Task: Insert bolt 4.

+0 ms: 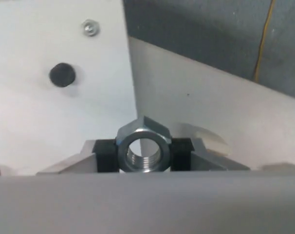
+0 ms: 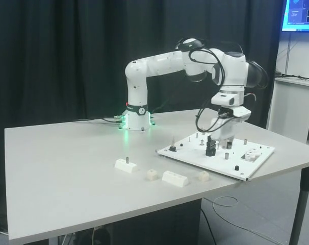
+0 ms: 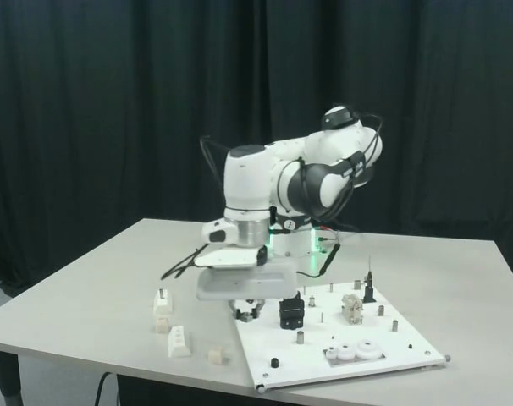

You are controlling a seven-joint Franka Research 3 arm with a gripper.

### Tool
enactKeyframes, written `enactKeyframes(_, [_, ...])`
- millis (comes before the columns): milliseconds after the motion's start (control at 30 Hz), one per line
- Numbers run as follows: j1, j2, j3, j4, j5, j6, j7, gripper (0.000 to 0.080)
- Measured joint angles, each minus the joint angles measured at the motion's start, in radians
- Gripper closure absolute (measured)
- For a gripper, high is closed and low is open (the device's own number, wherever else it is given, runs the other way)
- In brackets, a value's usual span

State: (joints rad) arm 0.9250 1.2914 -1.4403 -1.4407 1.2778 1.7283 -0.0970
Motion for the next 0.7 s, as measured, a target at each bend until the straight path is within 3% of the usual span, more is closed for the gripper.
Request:
enactKeyframes(233, [0.024, 0.0, 0.018, 0.002, -0.029, 0.01, -0.14, 0.0578])
enactKeyframes(700, [0.042, -0.001, 0.054, 0.009, -0.043, 0.011, -0.363, 0.0578])
